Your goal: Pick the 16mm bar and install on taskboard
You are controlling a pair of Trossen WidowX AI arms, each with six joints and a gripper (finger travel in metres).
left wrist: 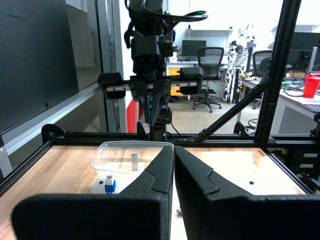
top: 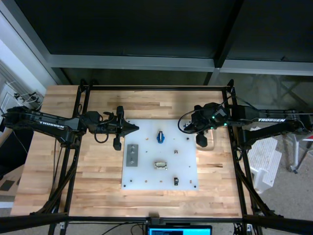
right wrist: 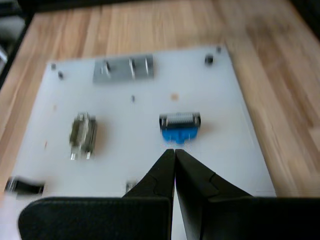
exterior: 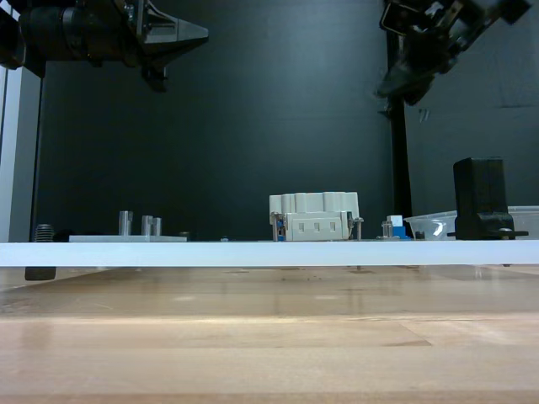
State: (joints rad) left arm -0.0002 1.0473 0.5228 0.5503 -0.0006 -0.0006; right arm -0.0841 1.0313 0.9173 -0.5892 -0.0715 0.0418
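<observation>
The left end effector [left wrist: 174, 150] hangs above the far left edge of the taskboard [top: 146, 181], its fingers pressed together with nothing between them. The right end effector [right wrist: 174, 151] is also closed and empty, in the air over the board near the blue knob [right wrist: 179, 131]. The 16mm bar [left wrist: 134, 161], if that small upright metal piece is it, stands in a clear tray [left wrist: 107, 152] beside the board.
</observation>
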